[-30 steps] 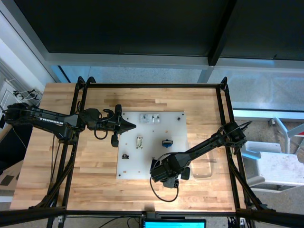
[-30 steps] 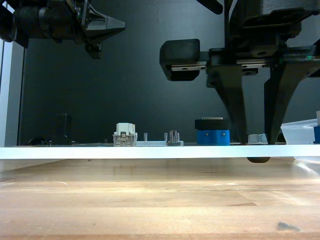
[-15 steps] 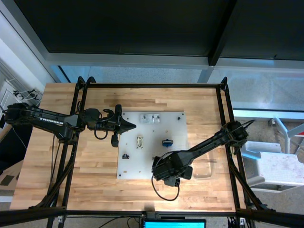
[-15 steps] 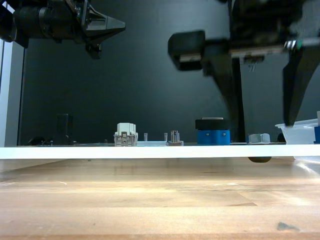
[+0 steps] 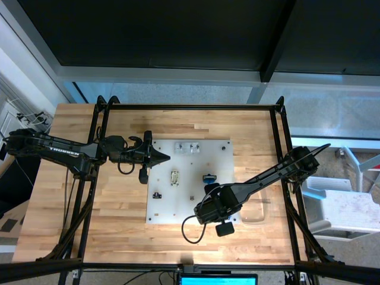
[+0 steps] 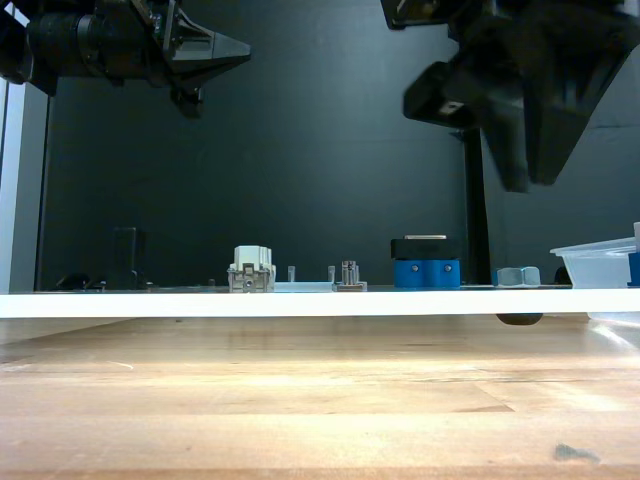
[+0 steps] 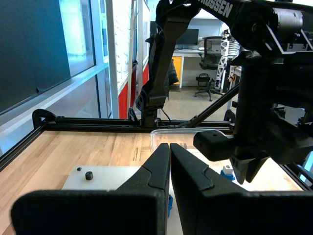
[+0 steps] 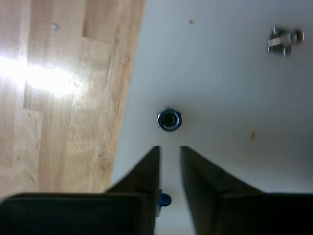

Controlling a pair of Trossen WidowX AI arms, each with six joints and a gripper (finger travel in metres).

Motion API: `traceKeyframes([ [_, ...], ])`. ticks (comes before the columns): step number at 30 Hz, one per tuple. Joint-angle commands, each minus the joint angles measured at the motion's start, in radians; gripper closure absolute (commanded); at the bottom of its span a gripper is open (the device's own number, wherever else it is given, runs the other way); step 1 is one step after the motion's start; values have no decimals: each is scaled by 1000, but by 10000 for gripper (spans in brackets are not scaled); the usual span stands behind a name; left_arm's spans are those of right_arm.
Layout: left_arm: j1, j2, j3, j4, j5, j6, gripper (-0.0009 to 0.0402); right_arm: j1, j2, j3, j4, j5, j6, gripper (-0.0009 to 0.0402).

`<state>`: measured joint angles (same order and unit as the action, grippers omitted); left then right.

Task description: Unfasten the M12 fastener and place in the container

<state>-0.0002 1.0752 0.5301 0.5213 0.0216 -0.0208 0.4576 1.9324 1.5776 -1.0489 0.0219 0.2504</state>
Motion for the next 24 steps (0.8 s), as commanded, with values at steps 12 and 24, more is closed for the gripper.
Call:
traceKeyframes([
  [12, 0, 0, 0, 0, 0, 0, 393, 27, 0, -96, 158, -53, 207, 394],
  [24, 0, 0, 0, 0, 0, 0, 393, 24, 5, -160, 244, -62, 235, 393],
])
